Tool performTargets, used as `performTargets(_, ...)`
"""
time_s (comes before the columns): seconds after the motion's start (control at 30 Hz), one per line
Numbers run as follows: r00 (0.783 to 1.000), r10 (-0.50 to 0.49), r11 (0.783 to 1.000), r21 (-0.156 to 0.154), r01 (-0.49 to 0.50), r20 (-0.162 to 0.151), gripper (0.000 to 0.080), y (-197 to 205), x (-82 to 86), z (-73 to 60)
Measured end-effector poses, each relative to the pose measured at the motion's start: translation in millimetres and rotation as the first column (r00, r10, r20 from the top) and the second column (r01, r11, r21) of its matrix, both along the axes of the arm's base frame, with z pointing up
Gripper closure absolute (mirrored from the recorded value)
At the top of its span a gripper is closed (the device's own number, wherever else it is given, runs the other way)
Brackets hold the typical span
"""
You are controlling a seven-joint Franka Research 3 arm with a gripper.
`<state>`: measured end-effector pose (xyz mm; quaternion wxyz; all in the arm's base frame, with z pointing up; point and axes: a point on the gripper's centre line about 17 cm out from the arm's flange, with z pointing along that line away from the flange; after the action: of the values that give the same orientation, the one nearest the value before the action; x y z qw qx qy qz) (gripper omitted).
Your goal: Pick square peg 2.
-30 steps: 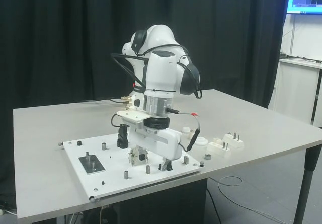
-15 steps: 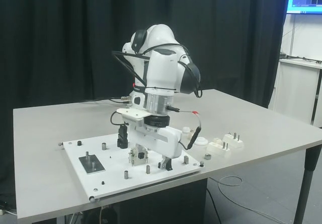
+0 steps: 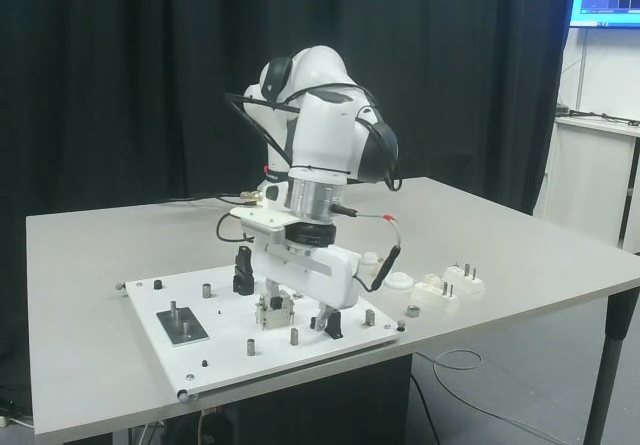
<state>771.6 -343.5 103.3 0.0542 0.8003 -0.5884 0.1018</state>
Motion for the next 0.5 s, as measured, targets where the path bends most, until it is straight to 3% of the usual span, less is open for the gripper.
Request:
performTargets(0.2,1.000,-0.001,1.000,-0.005,0.001,-0.005,0.0003,-3,-2.1,6.1)
performTargets(0.5,1.000,0.013,0.999,-0.041,-0.014,-0.017,0.0003,-9,-3.6,16.1)
